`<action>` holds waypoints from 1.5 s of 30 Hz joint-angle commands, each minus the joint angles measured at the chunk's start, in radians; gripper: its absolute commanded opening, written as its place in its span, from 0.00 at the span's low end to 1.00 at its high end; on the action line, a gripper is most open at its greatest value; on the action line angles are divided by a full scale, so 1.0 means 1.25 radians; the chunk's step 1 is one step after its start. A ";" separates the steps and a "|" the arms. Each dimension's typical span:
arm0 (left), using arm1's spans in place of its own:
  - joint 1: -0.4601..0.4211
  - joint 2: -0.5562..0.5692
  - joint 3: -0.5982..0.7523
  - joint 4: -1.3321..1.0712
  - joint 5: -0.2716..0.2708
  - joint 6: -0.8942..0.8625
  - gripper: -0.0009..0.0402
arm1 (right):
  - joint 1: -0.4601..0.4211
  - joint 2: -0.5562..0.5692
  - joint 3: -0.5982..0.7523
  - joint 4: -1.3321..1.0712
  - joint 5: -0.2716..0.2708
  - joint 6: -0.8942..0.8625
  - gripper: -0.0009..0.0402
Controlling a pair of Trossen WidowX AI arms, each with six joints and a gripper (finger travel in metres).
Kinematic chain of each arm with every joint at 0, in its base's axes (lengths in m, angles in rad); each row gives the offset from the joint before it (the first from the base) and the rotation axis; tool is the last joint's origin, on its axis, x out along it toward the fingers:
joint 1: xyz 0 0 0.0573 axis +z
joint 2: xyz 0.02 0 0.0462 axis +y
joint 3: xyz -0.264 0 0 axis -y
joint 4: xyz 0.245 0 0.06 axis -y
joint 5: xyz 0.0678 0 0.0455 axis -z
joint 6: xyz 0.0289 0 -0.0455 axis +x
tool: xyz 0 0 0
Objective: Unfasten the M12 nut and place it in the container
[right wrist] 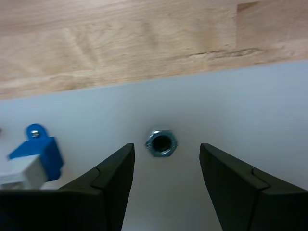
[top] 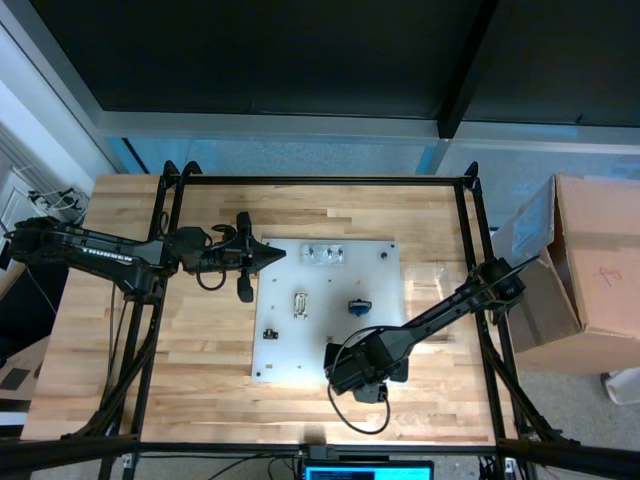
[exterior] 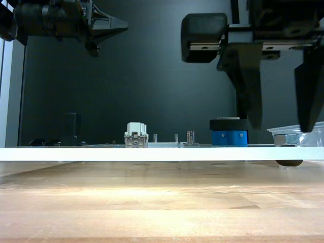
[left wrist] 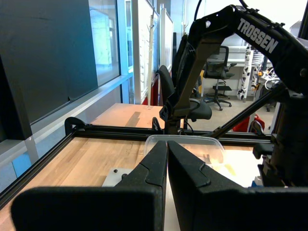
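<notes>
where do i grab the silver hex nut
Two opposite flats of the small silver hex nut, from straight above: it lies flat, hole upward, seemingly on its stud, inside the open right gripper. Left gripper, shut, hovers by the white board's far left.

A robotics lab in an office space: black metal frame around a pale wooden plank table, brown cardboard box at three o'clock, black swivel office chairs beyond.

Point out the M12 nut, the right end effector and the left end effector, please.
M12 nut (right wrist: 149,143), right wrist view: its silver rim; it sits on its stud (right wrist: 162,143).
Right end effector (exterior: 280,124), low view: midway between open fingertips, just above the nut.
Left end effector (top: 280,254), high view: shut fingertips, over the board's (top: 300,345) far left corner.
</notes>
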 commanded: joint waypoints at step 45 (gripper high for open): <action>0.000 0.000 0.000 0.000 0.000 0.000 0.02 | 0.046 -0.047 -0.079 0.081 -0.042 1.228 0.02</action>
